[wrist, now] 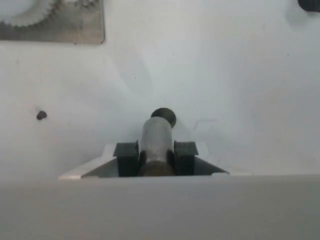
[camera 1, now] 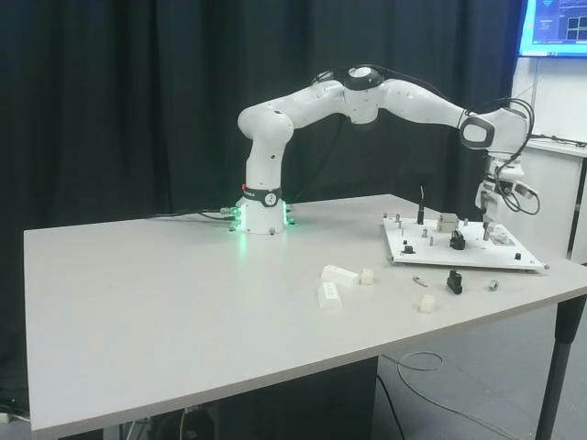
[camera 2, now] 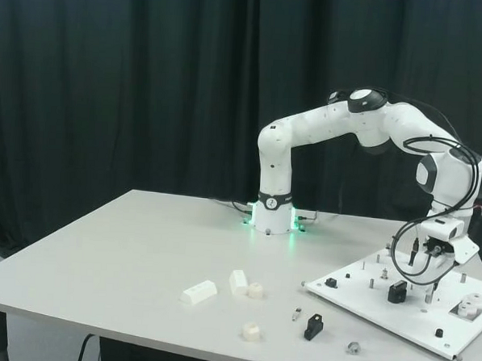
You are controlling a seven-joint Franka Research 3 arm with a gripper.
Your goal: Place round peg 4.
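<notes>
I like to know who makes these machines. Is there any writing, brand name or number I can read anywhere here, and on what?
None can be read.
Arm base: a small black mark with a logo, too small to read.
Screen in the first room view's corner: lines of text, too blurred to read.
White board and the peg in the gripper: no markings show.
</notes>
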